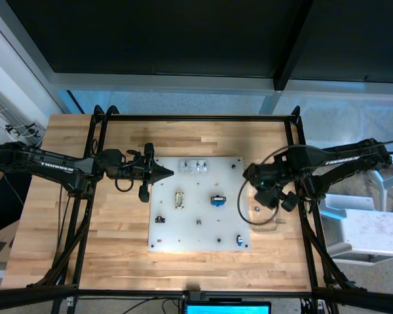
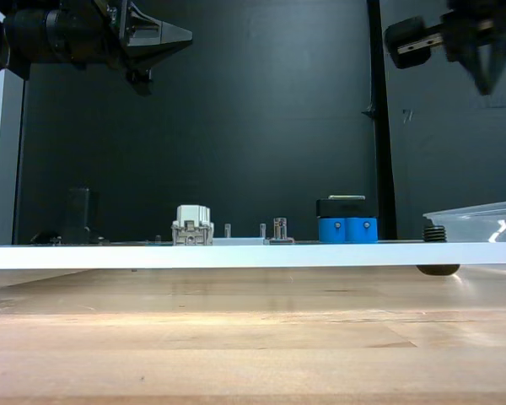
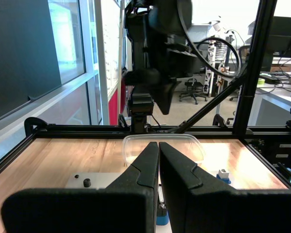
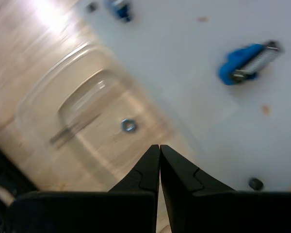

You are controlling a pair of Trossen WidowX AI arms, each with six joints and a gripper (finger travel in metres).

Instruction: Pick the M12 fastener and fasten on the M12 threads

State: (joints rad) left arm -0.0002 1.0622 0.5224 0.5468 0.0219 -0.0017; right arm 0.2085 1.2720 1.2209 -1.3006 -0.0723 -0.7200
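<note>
Nut [image 4: 129,125], small and silver, lies flat on the floor of the clear tray [image 4: 43,102], which sits on the counter [image 1: 118,248] just beside the right edge of the white board [image 1: 203,216]. Near it, the ribbed black stud [image 2: 435,233] stands bare. The right pincer [image 4: 159,147] hangs high above the tray, fingers pressed together and empty. The left pincer [image 3: 158,144] hovers over the board's left edge, likewise closed on nothing.

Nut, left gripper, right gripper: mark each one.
Nut [image 4: 129,125]: right wrist view, its ring, lying in the tray [image 4: 39,94].
Left gripper [image 1: 172,173]: high view, shut fingertips, high over the board's [image 1: 183,229] left part.
Right gripper [image 4: 160,146]: right wrist view, shut fingertips, above the tray.
</note>
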